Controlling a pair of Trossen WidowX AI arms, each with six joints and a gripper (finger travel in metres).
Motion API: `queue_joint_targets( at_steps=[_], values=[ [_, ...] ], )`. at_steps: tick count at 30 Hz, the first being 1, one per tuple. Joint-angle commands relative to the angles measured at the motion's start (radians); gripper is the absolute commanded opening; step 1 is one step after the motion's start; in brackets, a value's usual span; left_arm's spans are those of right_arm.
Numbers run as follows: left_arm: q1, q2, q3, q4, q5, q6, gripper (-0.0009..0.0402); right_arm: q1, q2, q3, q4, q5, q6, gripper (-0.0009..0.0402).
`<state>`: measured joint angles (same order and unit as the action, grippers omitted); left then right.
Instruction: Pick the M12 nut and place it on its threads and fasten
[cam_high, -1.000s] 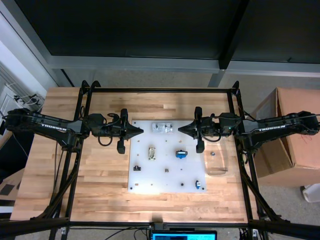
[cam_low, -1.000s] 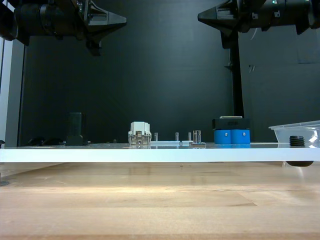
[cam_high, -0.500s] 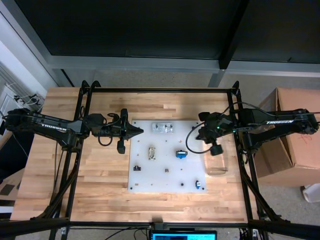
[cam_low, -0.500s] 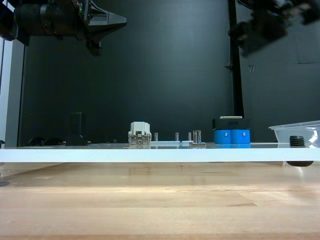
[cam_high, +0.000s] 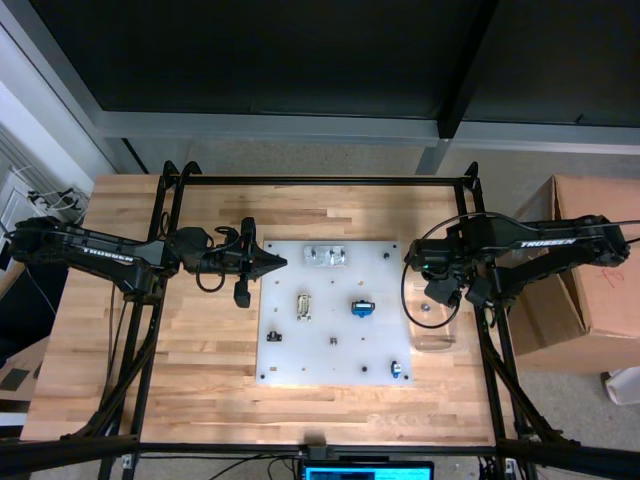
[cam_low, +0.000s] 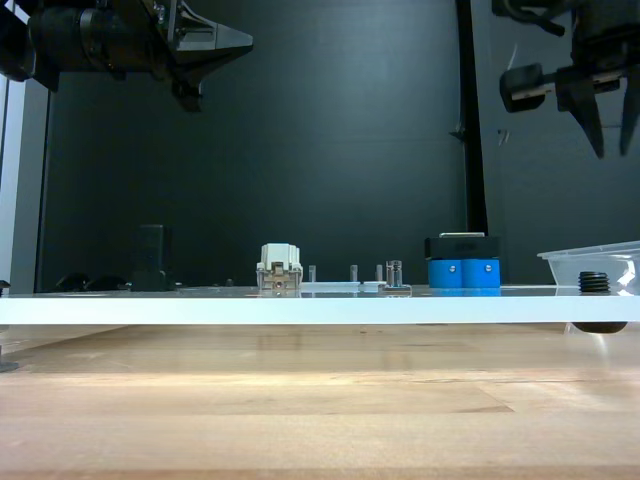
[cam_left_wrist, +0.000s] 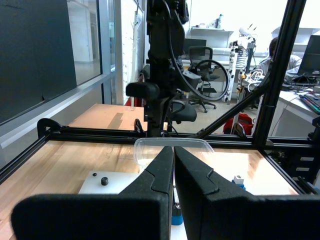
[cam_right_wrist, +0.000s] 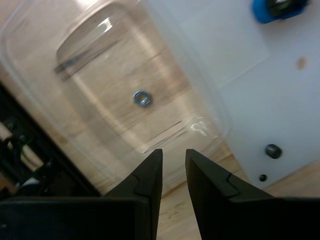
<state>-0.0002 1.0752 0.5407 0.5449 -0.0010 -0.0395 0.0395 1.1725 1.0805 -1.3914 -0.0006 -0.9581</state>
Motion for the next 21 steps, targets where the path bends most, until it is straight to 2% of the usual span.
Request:
queue_joint_targets(
  at_steps=[1, 11, 21],
  values=[
    [0.0, 0.0, 0.0, 0.0, 0.0, 0.0, 0.0, 0.01, 0.01, -0.011, 0.003, 0.0, 0.0, 0.0084],
    [0.0, 0.0, 0.0, 0.0, 0.0, 0.0, 0.0, 0.066, 0.014, -0.105, 0.071, 0.0, 0.08, 0.0157],
    [0.0, 0.0, 0.0, 0.0, 0.0, 0.0, 0.0, 0.112, 0.014, -0.288, 0.28, 0.0, 0.138, 0.0172]
  ],
)
